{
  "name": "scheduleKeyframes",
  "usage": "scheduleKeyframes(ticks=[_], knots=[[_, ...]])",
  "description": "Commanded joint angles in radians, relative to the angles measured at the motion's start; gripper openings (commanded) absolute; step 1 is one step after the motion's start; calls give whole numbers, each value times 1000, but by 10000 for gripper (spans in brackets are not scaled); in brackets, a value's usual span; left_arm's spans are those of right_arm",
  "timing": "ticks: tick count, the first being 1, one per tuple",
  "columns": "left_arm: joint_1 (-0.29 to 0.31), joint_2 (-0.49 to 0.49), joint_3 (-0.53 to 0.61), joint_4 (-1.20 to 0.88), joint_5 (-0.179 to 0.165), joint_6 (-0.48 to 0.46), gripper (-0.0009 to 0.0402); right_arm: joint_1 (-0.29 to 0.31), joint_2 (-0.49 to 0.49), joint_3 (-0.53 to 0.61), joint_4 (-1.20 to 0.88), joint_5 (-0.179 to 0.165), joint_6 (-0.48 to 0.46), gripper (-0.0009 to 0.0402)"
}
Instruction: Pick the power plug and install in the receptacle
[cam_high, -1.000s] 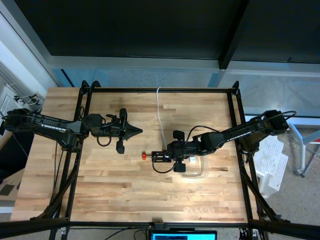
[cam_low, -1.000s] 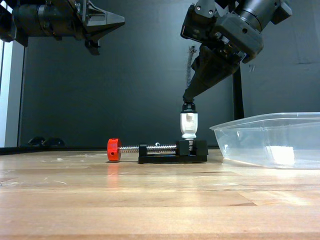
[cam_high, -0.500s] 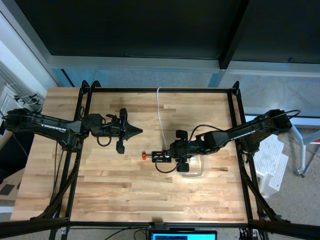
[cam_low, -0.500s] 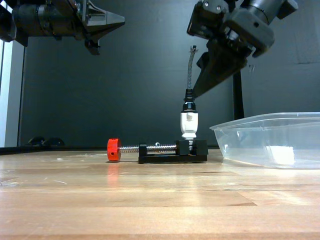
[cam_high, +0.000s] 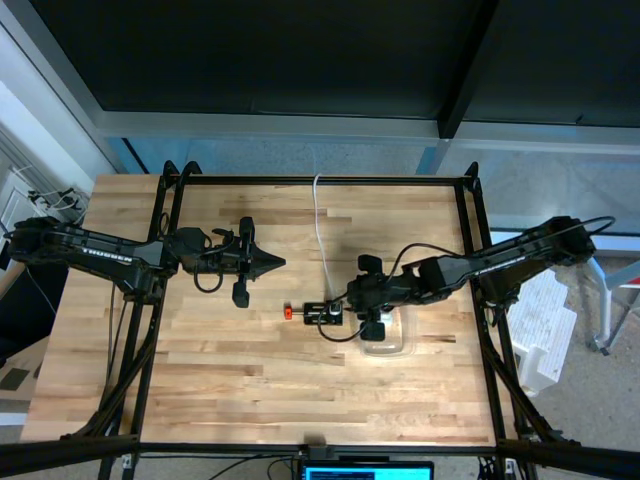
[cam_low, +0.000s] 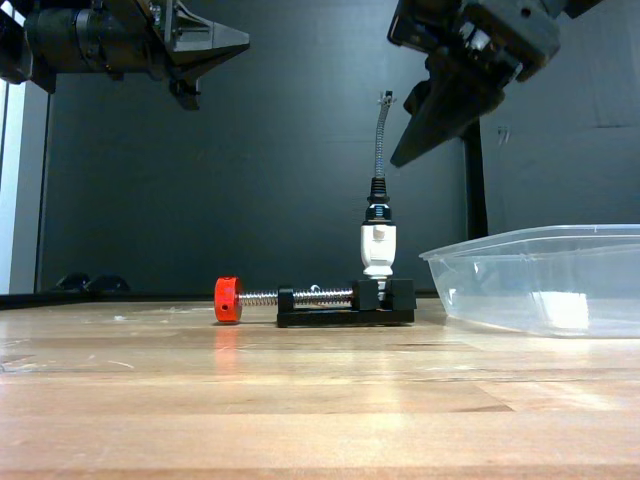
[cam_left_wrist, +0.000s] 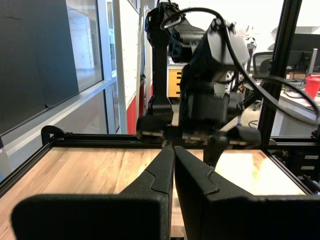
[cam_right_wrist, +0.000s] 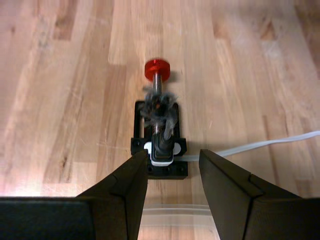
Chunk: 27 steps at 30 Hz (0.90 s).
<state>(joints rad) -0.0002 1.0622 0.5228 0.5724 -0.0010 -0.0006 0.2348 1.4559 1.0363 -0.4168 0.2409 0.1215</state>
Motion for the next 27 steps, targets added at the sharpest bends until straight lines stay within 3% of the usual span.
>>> scheduleKeyframes(ticks=[1,4,11,14,20,27], knots=[[0,0,0,1,0,0,0,-8,-55,-7,10,-3,-26,113],[0,0,0,0,0,0,0,-27,-109,-14,18,-18,-50,82],[0,0,0,1,0,0,0,-116,-216,-50,105,-109,-98,-5],[0,0,0,0,0,0,0,-156,-246,-56,139,-116,-106,6],[0,0,0,1,0,0,0,-230,-286,-74,230,-216,-131,0],[0,0,0,0,0,0,0,-237,-340,-164,396,-216,-130,0]])
